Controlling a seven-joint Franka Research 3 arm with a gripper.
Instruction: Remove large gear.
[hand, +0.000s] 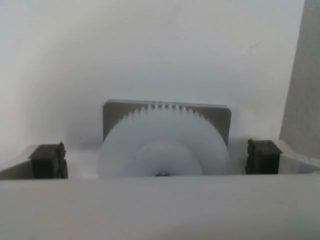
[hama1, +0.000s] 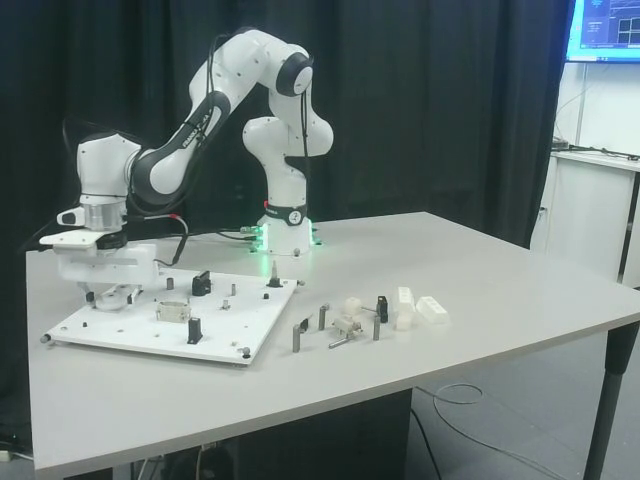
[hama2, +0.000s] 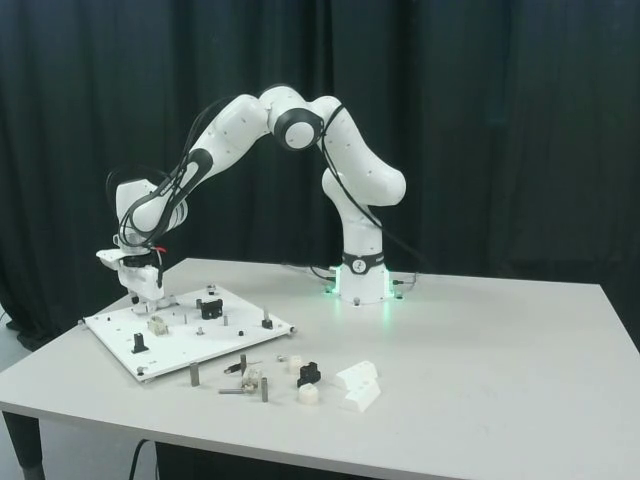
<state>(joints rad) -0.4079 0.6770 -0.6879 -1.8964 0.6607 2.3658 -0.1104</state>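
White blocks (hama1: 418, 308) and small posts (hama1: 322, 318) lie beside the board (hama1: 130, 340).

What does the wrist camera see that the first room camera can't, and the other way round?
Only the wrist view shows the white gear's teeth, the grey plate behind it, and the open black fingertips on either side. Only the first room view shows the whole arm, the table and loose parts. Both show the gripper at the white board.

Large gear (hand: 162, 150) lay on the board (hama1: 140, 335), between the gripper (hand: 156, 157) fingertips; loose parts (hama1: 385, 312) stood on the table (hama1: 480, 270) beside the board.
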